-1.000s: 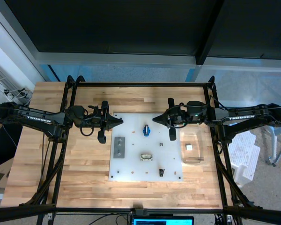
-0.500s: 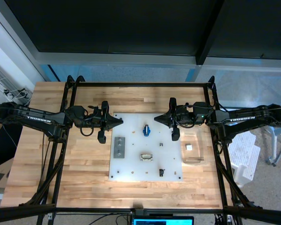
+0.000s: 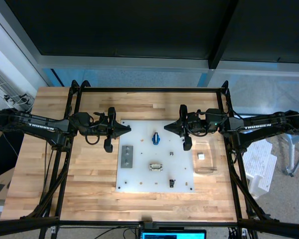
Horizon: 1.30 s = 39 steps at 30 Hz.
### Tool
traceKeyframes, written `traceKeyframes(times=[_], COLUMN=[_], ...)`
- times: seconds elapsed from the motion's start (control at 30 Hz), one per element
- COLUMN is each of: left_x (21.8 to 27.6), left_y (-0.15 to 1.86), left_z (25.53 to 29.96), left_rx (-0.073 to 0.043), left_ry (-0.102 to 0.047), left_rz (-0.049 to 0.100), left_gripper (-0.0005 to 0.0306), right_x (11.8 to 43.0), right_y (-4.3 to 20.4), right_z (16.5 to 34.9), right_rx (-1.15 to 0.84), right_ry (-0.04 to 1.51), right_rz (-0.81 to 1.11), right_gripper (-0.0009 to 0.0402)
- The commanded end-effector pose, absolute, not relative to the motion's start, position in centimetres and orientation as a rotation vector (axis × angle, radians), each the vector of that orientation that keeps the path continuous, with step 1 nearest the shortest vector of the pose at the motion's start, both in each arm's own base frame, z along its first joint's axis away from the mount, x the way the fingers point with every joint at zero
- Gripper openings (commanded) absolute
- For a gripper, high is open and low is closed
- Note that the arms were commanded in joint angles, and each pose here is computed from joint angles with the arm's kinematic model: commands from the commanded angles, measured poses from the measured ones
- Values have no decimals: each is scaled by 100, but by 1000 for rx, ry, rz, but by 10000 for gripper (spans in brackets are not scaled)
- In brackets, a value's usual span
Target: Pick the USB connector and install on taskboard
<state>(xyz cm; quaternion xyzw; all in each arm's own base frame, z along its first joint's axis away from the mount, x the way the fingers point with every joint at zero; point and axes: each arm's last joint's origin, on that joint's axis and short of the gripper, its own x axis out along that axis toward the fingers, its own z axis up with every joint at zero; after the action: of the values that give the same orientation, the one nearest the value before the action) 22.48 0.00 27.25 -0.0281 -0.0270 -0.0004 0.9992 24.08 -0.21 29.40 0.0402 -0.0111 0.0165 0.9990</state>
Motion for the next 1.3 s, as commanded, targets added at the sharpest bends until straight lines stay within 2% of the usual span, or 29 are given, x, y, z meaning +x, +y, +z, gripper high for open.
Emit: traceKeyframes(times=[0.03,0.33,1.3], left_x=[2248,2248,2248], left_y=[0,1,0], left_z=[2726,2726,2725], left_rx=[-56,-56,-56], left_ry=[-54,-54,-54], left_rz=[-1,0,-1], left_gripper=[0,0,0], right_x=[2409,2393,2393], right_y=[-18,-16,-13], right_z=[2942,2869,2864], right_rx=[81,96,88], right_ry=[-27,-34,-30], right_rz=[34,21,20], right_gripper=[0,0,0])
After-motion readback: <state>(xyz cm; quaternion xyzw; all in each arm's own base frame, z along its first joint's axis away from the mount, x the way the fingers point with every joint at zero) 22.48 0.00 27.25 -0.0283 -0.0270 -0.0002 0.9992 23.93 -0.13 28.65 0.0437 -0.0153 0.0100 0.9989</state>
